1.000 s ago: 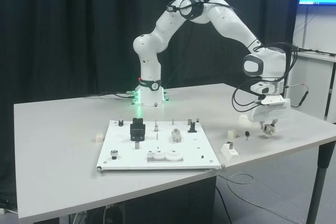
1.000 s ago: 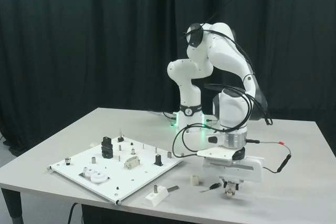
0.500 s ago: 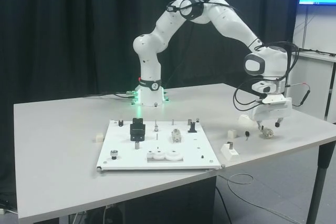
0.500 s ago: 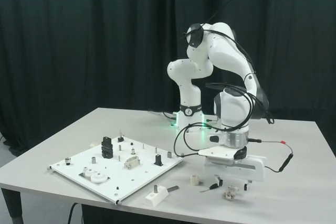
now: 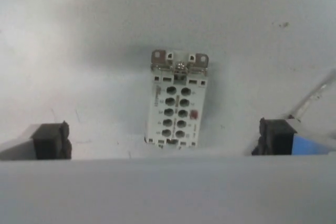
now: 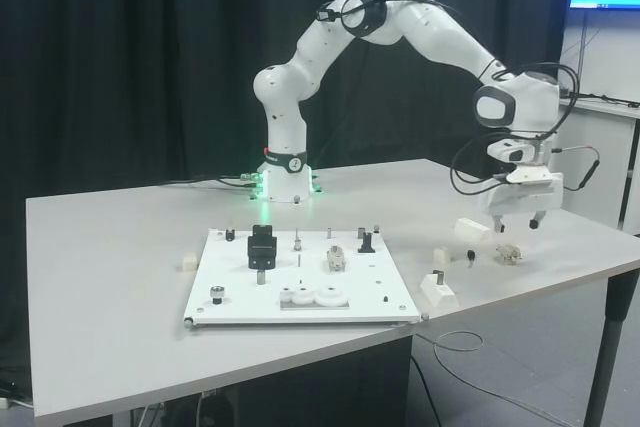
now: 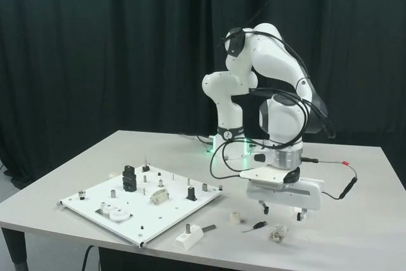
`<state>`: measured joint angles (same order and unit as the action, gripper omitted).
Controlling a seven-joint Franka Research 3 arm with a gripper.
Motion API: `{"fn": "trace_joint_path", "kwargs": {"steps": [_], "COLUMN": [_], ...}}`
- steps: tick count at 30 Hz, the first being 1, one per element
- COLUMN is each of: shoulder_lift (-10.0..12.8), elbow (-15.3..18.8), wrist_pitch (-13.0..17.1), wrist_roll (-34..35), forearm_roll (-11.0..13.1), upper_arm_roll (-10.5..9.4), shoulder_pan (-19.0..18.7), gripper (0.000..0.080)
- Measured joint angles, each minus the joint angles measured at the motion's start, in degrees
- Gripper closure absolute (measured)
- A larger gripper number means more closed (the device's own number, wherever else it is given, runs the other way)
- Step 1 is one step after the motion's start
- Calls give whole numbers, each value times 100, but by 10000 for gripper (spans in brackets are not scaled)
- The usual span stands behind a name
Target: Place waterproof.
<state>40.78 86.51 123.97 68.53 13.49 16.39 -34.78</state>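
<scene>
The waterproof connector [image 5: 176,103] is a small white block with two rows of round holes and metal clips at one end. It lies flat on the grey table near the front right corner [image 6: 509,253] [image 7: 277,233]. My gripper [image 6: 518,221] [image 7: 283,212] [image 5: 164,139] hangs a short way above it, open and empty. Its black fingertips [image 5: 51,141] stand wide apart on either side of the connector, touching nothing.
A white assembly board [image 6: 395,267] [image 7: 171,214] with black and metal parts lies at the table's middle. Between it and the connector are a small white block [image 6: 439,256] [image 7: 235,218], a thin black tool [image 6: 469,254] [image 7: 257,226] and a white holder with a peg [image 6: 436,289] [image 7: 189,237]. The table edge is close by.
The gripper was down at the table on the connector, then opened and let it go. It has since risen, leaving the connector lying on the table.
</scene>
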Motion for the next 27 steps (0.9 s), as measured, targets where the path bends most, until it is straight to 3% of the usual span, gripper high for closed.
{"fn": "trace_joint_path", "kwargs": {"steps": [11,27], "shoulder_lift": [-24,-162], "elbow": [-257,-273], "wrist_pitch": [-413,-612], "wrist_roll": [11,12], "forearm_roll": [-13,-157], "upper_arm_roll": [67,88], "shoulder_pan": [-4,-10], "gripper": [3,3]}}
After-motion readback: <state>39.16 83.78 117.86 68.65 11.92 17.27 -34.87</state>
